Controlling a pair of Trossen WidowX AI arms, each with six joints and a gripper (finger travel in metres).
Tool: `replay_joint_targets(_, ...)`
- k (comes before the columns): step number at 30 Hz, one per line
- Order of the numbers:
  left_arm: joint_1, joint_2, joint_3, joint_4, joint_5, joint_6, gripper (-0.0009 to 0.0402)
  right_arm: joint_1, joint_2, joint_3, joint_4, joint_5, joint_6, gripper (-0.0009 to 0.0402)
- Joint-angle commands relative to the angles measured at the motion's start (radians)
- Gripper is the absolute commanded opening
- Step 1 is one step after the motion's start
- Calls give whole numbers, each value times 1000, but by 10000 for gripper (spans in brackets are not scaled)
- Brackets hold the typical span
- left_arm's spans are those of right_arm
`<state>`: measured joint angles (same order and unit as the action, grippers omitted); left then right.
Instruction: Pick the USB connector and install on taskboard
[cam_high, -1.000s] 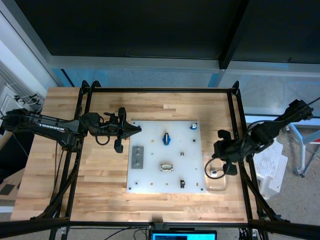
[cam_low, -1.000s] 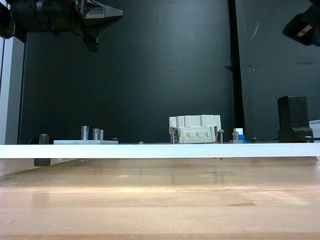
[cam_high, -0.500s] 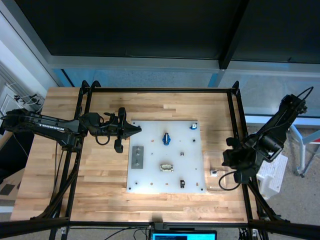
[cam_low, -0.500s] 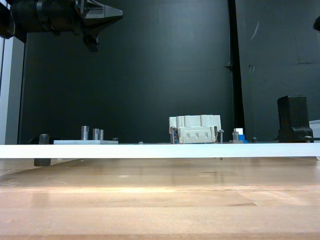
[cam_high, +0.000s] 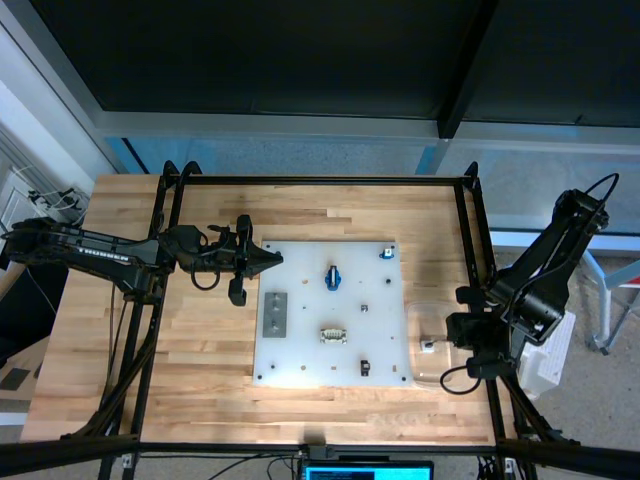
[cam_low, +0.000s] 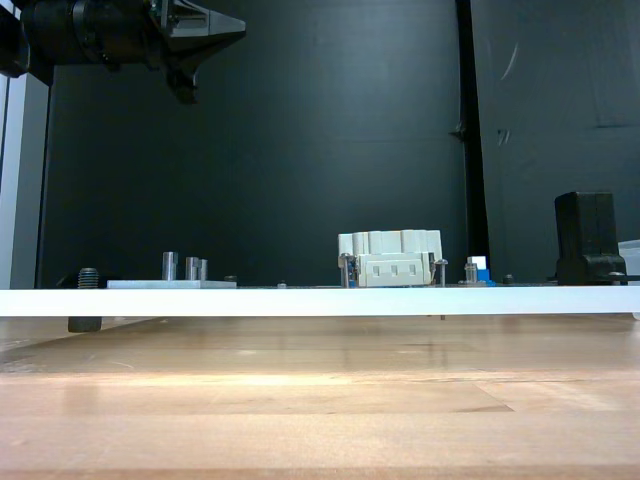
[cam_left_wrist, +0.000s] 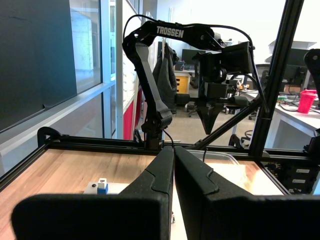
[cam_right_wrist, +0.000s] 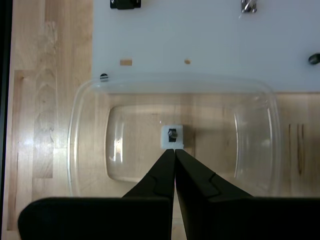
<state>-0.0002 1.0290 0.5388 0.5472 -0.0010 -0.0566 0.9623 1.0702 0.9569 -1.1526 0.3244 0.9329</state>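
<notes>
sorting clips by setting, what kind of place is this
Probably a robotics lab: a wooden table inside a black frame, a white taskboard, and office desks beyond. The left gripper hangs shut over the board's far left corner; the right gripper hangs shut over the clear tray.

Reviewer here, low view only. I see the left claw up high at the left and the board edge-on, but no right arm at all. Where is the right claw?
Observer: The right claw hangs over the clear tray, just off the right edge of the taskboard, with its fingers shut.
Operator: Is the USB connector in that tray or in the claw?
Observer: In the tray. The USB connector lies on the tray floor, with the shut claw above it and not gripping it.
Operator: And is the left claw holding anything?
Observer: No. The left claw is shut on nothing and sits above the taskboard's far left corner.
</notes>
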Motion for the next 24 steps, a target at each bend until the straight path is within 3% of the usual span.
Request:
replay_joint_targets(1,0,0,0,0,0,0,0,14,10,-14,-3,-4,33,0)
replay_joint_targets(6,0,0,0,0,0,0,0,20,12,-64,20,-6,30,21)
replay_joint_targets(16,0,0,0,0,0,0,0,1,24,-145,124,-12,28,132)
replay_joint_targets(24,0,0,0,0,0,0,0,-62,60,-145,124,-40,-42,142)
